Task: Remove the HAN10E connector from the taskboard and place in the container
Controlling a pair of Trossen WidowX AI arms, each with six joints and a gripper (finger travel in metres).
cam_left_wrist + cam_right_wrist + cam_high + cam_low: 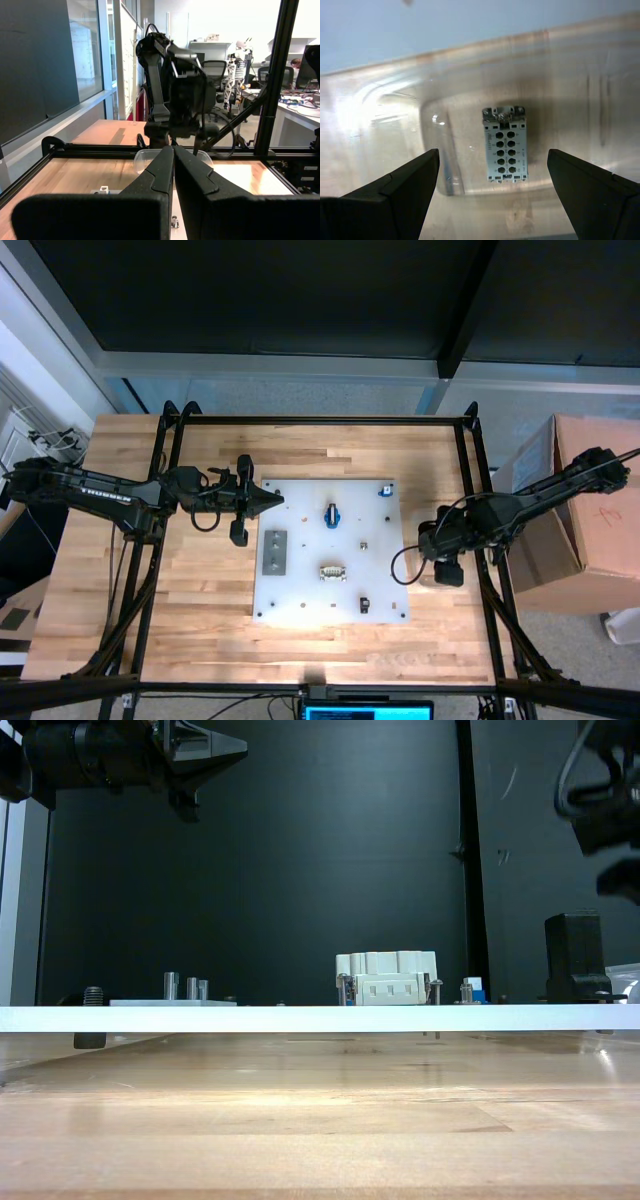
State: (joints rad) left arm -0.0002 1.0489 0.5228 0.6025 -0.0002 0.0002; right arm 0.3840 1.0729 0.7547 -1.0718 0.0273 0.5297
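**Inspector A:** What stood at the near part of the board (pixel 300 602)?

**Inspector B:** A pale socket block (pixel 333 571) was fixed upright there. It appeared to be only the connector's seat, though from above I could not be certain.

**A:** And the connector itself?

**B:** The connector (pixel 505 146) was clear of the board. It lay flat and free, pin holes upward, on the floor of the clear container (pixel 560 130). The container sat on the table (pixel 200 630) just beside the board's right edge. Nothing touched the connector.

**A:** The right gripper?

**B:** The right gripper (pixel 443 565) hung directly over the container. Its fingers were spread wide to either side of the connector and grasped nothing.

**A:** And farther back?

**B:** The left gripper (pixel 272 499) hovered above the board's left edge, fingers pressed together and empty.

**A:** Your finding?

**B:** I judged both removal and placing done. At most, the arms needed to draw clear.
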